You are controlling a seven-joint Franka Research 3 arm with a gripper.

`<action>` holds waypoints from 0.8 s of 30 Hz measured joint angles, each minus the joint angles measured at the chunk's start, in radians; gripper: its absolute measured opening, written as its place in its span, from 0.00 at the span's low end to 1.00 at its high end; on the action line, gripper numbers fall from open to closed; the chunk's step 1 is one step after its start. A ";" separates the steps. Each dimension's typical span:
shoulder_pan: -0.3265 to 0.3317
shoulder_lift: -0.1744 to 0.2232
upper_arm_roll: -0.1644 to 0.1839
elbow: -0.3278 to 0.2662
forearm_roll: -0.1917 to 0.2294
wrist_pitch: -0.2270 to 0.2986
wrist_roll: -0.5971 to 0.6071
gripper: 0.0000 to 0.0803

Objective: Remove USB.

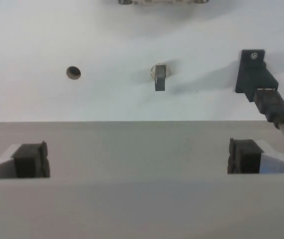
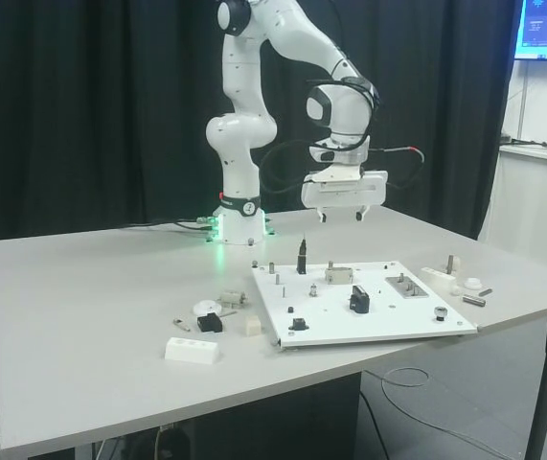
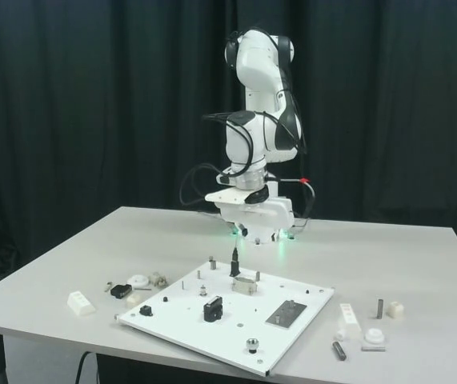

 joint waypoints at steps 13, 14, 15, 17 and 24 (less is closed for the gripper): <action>-0.008 -0.018 0.000 0.000 -0.019 -0.006 -0.007 1.00; -0.009 -0.020 0.000 0.000 -0.023 -0.006 -0.007 1.00; -0.010 -0.021 0.000 0.000 -0.028 -0.007 -0.007 1.00; -0.012 -0.023 0.000 0.000 -0.039 -0.007 -0.007 1.00; -0.027 -0.027 -0.001 0.000 -0.092 -0.013 -0.013 1.00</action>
